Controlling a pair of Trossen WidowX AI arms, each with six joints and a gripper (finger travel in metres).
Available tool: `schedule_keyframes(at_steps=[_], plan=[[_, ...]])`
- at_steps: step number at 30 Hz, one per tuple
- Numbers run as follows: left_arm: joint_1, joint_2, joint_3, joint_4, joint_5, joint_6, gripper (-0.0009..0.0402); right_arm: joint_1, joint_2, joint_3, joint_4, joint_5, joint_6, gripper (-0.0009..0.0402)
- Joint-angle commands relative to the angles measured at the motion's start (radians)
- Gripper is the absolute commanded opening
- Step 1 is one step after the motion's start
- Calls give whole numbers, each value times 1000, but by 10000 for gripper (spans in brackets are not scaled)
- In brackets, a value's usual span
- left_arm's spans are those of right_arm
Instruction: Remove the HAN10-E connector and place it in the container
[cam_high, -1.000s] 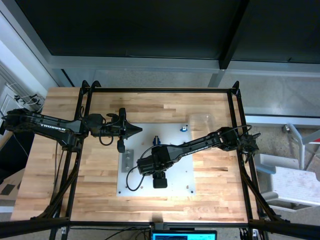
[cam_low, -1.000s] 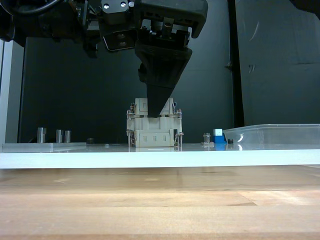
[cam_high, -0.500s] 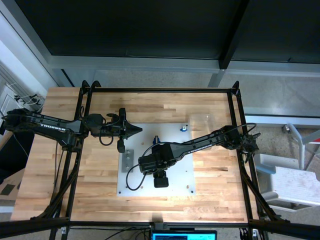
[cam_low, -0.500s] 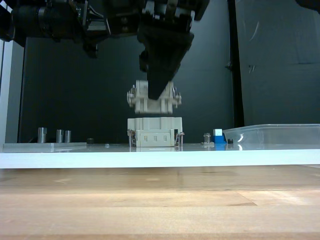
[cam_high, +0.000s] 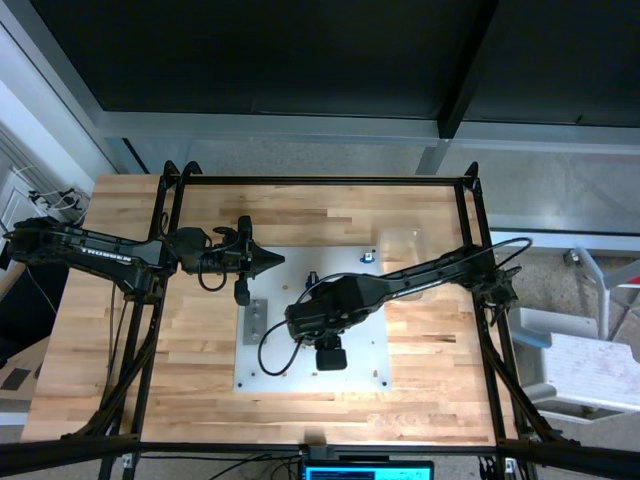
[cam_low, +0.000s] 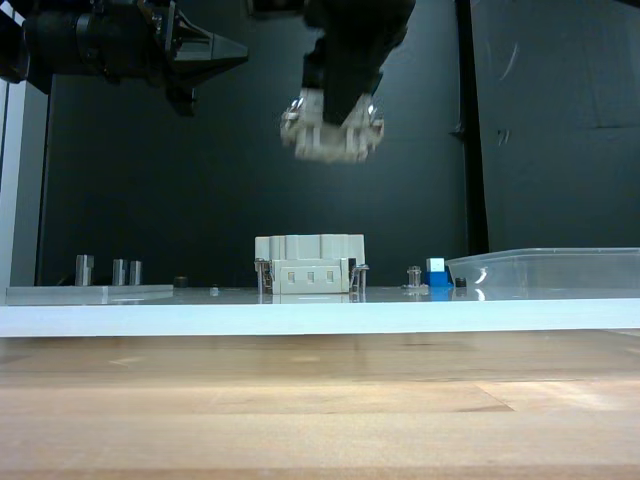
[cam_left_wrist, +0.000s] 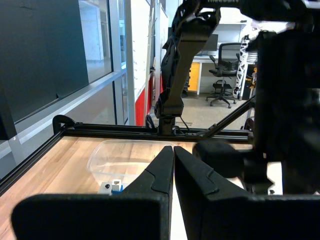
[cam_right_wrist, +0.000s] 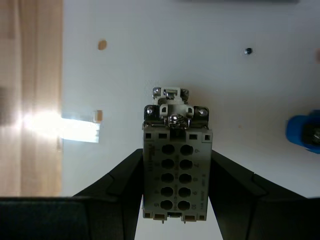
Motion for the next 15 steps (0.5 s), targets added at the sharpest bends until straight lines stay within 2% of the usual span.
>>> schedule_keyframes(at_steps=[1,7,15], plan=[[0,0,0,0,0,0,0,-1,-54,-75,20,2,-2,20],[0,0,0,0,0,0,0,-7,-181,-271,113,9,-4,20],[0,0,0,0,0,0,0,-47,-343,-498,152,10,-5,20]])
